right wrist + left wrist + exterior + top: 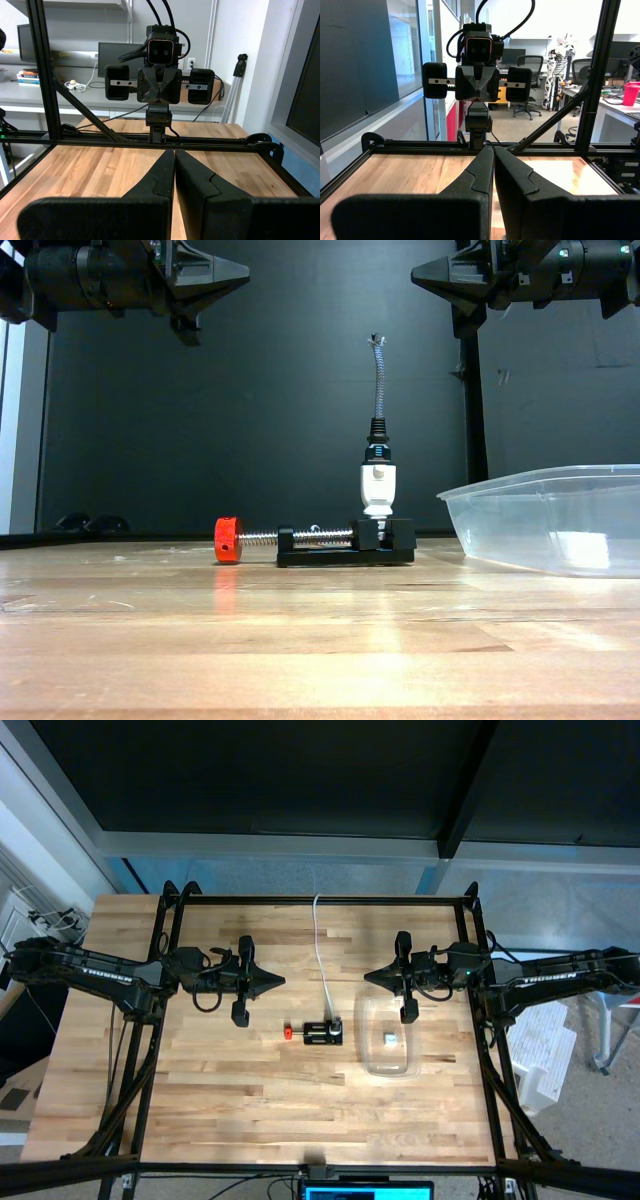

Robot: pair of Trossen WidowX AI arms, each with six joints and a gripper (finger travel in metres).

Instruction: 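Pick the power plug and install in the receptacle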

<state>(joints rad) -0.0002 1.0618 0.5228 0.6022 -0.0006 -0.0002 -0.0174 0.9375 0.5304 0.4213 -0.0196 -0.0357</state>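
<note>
The left gripper [280,981] and right gripper [368,978] hang closed and raised, facing each other, presumably parked. Below, between them, we see the small black red-knobbed receptacle [322,1032]. We cannot locate the tiny black power plug.

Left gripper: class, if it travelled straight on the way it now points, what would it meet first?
Probably the right gripper, hovering opposite above the table, jaws shut. The left gripper, also shut, points level at it; the cable between them seems lower.
</note>
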